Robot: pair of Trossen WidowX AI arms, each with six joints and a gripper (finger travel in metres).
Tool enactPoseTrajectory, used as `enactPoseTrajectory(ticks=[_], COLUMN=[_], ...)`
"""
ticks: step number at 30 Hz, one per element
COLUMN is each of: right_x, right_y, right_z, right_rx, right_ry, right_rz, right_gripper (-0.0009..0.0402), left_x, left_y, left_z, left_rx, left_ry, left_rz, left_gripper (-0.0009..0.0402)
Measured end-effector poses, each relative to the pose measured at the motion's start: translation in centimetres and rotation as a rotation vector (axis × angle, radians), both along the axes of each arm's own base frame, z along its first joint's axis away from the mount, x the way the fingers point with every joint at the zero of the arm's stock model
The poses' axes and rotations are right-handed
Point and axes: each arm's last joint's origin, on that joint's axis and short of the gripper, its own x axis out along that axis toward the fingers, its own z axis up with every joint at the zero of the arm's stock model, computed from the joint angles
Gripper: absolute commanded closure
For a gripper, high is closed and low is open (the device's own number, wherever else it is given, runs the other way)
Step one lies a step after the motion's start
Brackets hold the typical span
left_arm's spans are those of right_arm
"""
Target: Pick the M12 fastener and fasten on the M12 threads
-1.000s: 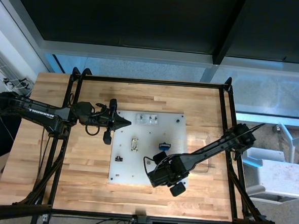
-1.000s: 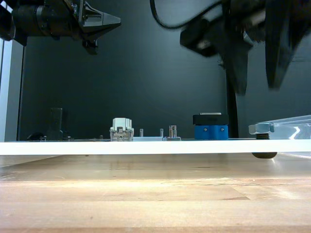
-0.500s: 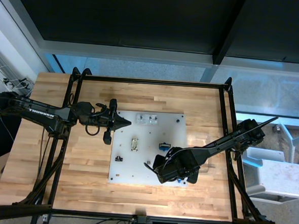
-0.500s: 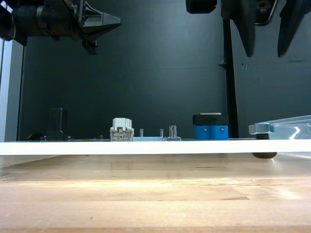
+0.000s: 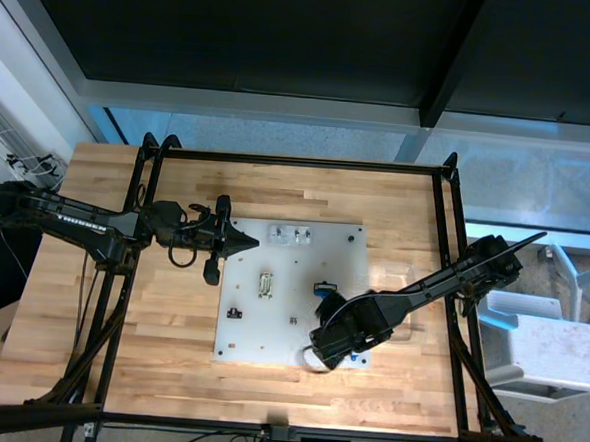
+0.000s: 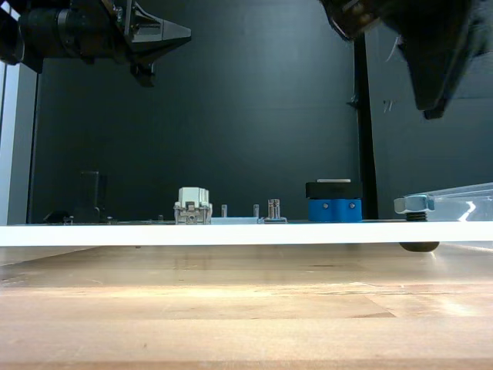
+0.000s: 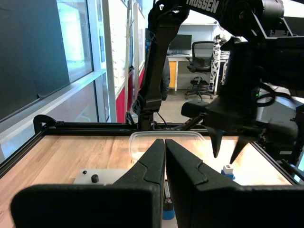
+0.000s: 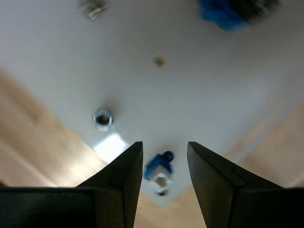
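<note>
Two arms over the white board (image 5: 259, 324): the M12 fastener (image 6: 414, 204) on its stud, the right gripper (image 8: 164, 147) raised nearby.
The right gripper's fingers (image 8: 124, 173) stand wide apart and hold nothing. The left gripper (image 5: 251, 241), fingers (image 7: 151, 164) pressed together, hangs high over the board's far left edge. The fastener sits atop the M12 threads (image 6: 417, 216) at the board's near right edge, with black ribs showing beneath it, so it seems only started. To run it down well, descend square over the fastener, centre the fingers across its flats, close lightly, and turn without tilting, lest it cross-thread. The fastener is small, silver and shiny, flat-sided in profile, with a dark centre hole.
</note>
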Motion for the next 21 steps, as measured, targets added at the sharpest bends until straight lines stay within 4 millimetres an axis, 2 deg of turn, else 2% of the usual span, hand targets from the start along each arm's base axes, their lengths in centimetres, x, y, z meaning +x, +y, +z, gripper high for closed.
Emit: enactPoseTrajectory(ticks=[3, 6, 13, 16, 21], right_x=[0.4, 0.5, 0.8, 1.0, 1.1], right_y=[0.2, 0.3, 0.5, 0.6, 0.4], right_z=[0.0, 0.0, 0.1, 0.0, -0.4], right_rx=[-0.022, -0.045, -0.062, -0.076, -0.089], right_ry=[-0.024, -0.028, -0.062, -0.087, -0.082], right_rz=[0.296, 0.493, 0.646, 0.709, 0.767], right_gripper=[0.0265, 0.0265, 0.027, 0.03, 0.04], left_x=[0.0, 0.0, 0.0, 0.0, 0.0], left_y=[0.0, 0.0, 0.0, 0.0, 0.0], left_z=[0.0, 0.0, 0.0, 0.0, 0.0], left_rx=[0.0, 0.0, 0.0, 0.0, 0.0], left_ry=[0.0, 0.0, 0.0, 0.0, 0.0], left_rz=[0.0, 0.0, 0.0, 0.0, 0.0], left_gripper=[0.0393, 0.0393, 0.0393, 0.0393, 0.0393])
